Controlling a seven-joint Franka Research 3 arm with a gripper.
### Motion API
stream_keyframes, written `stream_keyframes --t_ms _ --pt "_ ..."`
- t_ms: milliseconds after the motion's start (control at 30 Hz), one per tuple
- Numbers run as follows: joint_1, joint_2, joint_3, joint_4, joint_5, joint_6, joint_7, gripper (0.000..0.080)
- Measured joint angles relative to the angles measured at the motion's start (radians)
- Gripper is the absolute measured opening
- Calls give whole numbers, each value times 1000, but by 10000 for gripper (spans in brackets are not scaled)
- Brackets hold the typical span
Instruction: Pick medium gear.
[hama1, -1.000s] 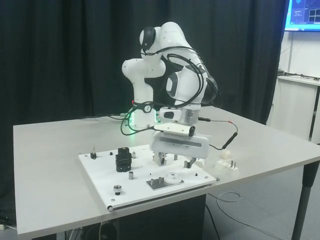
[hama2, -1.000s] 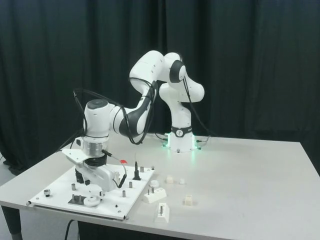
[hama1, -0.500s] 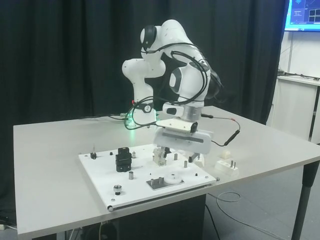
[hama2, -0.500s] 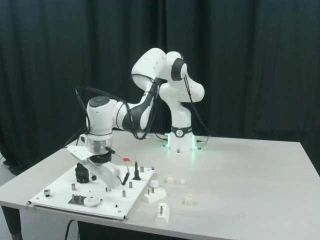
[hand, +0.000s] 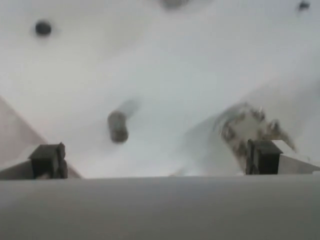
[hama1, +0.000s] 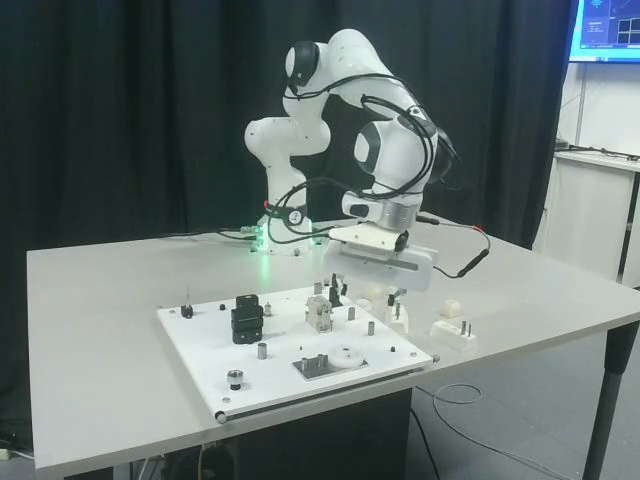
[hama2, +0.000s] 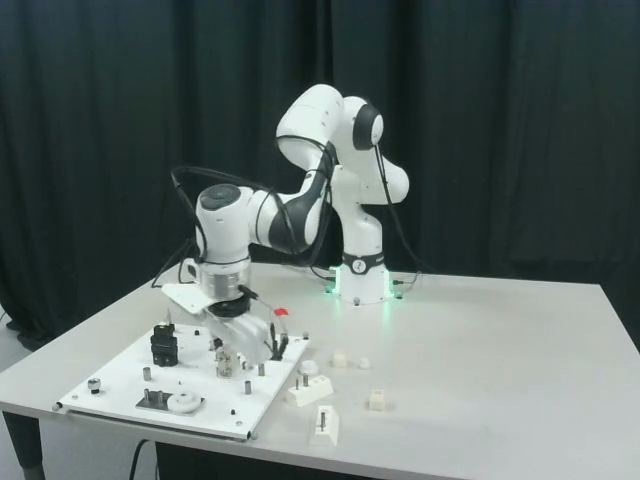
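your claw (hand: 155, 159) hangs open and empty above the white board (hama1: 200, 345), well apart from the medium gear (hama1: 347, 355) at its front edge, so descending here risks striking nearby pegs.

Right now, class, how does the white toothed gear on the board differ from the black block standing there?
The white toothed gear lies flat and low; the black block stands taller and is boxy. The gear sits beside a grey plate with pins; the block stands alone, farther along the white board. Both rest on the board, apart from the hand.
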Motion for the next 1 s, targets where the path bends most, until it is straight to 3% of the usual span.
stream_keyframes --t_ms 300,467,767,1000 --pt "50 -82 0 -124 -6 4 138 800" --pt "79 -126 0 -193 -34 22 256 800" --pt "117 -196 4 -332 -102 123 443 800" --pt "118 -244 17 -440 -133 217 508 800"
